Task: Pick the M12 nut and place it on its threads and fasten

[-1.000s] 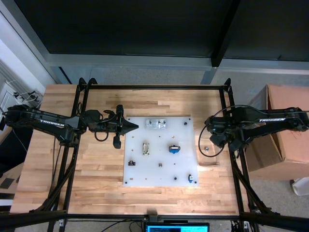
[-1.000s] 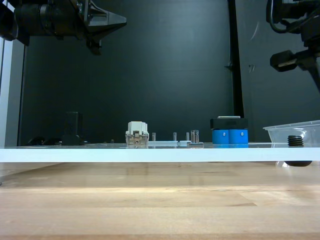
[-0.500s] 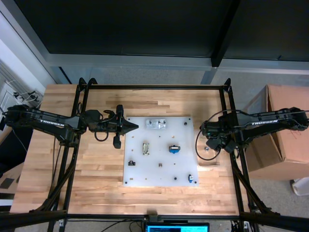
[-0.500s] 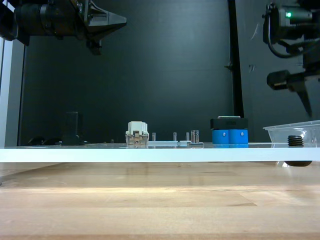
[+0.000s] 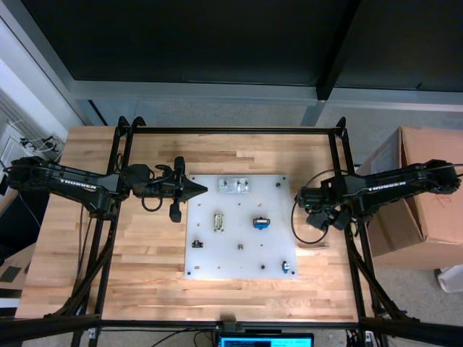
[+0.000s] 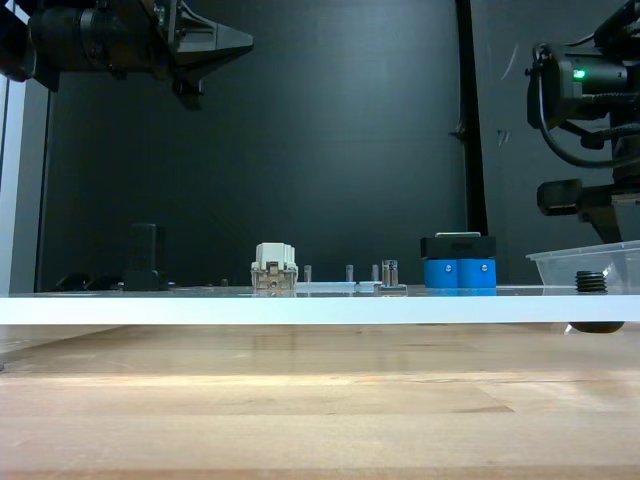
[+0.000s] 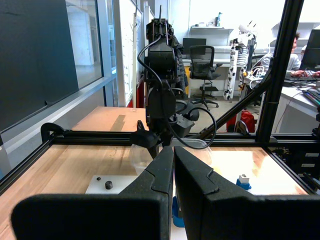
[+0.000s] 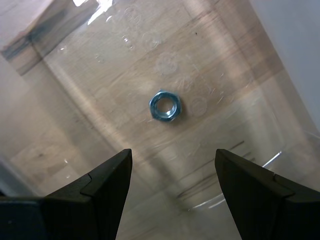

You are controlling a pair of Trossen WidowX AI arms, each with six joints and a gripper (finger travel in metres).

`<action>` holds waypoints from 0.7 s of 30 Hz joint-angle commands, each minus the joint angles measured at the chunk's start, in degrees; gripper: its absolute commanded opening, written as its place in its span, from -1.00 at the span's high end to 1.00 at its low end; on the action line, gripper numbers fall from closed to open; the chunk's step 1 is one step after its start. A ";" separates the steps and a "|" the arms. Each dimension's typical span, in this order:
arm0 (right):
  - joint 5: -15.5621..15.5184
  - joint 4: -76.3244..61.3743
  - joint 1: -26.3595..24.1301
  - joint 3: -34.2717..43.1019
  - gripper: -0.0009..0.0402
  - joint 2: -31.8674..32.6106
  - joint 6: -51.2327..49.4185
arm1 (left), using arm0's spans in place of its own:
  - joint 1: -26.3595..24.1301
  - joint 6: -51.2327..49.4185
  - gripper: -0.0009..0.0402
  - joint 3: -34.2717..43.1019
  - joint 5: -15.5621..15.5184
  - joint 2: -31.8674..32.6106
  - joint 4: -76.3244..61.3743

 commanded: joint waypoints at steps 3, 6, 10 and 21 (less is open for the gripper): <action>0.00 1.84 1.05 0.00 -0.17 3.10 0.02 | 0.02 0.00 0.96 0.00 0.02 0.02 0.00; -0.02 2.78 1.29 0.00 -0.17 4.59 0.02 | 0.00 0.00 0.96 0.00 0.00 0.02 0.00; -0.04 4.13 1.75 0.00 -0.17 5.20 0.02 | 0.02 0.00 0.96 0.00 0.02 0.02 0.00; -0.07 5.75 6.21 -0.66 -0.17 5.29 0.04 | 0.00 0.00 0.96 0.00 0.00 0.02 0.00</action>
